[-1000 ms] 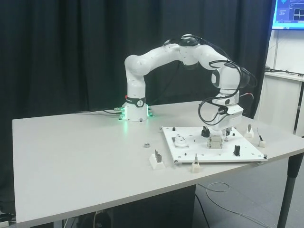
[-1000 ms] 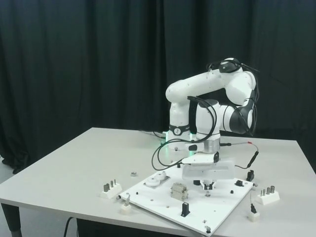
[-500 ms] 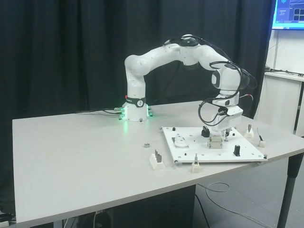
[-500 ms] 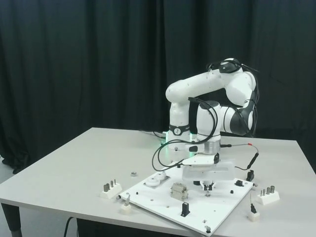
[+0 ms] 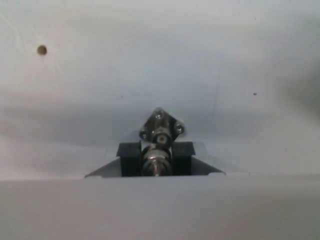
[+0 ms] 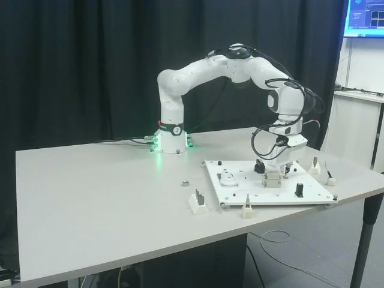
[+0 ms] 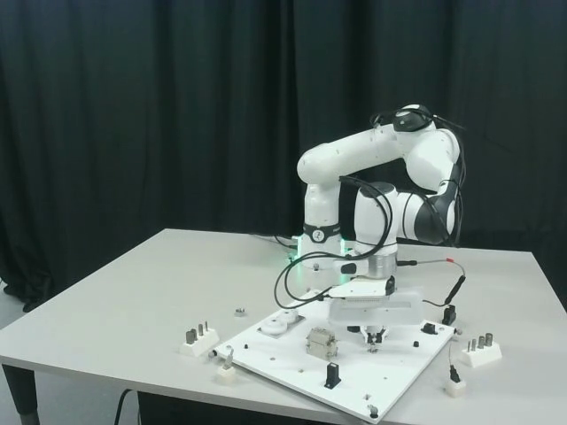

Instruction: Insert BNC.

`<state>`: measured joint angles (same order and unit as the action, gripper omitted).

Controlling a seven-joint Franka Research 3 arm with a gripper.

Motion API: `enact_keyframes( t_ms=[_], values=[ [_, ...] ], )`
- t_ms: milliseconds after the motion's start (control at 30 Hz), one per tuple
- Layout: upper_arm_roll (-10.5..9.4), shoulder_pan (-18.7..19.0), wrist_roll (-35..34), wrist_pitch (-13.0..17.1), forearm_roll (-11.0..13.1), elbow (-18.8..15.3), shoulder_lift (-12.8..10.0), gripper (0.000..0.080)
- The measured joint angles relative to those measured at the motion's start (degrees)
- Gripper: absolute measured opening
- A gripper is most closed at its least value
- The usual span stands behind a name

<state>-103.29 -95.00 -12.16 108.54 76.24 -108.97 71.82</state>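
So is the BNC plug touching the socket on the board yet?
Cannot tell. In the wrist view the BNC plug between the black fingers overlaps the socket in line, hiding any gap. Both room views are too distant.

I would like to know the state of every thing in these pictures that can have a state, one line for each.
gripper: shut on the BNC plug, low over the white board.
BNC plug: held upright, right at the socket; whether it is seated I cannot tell.
BNC socket: fixed on the white board, under the plug.
base light: lit green.
screen: switched on.
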Motion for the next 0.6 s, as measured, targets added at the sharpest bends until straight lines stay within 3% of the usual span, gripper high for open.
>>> enact_keyframes(
  t_ms=[600],
  values=[
    [-0.29, 0.0, 0.0, 1.19, -0.18, 0.28, 0.0, 0.0123]
  ],
)
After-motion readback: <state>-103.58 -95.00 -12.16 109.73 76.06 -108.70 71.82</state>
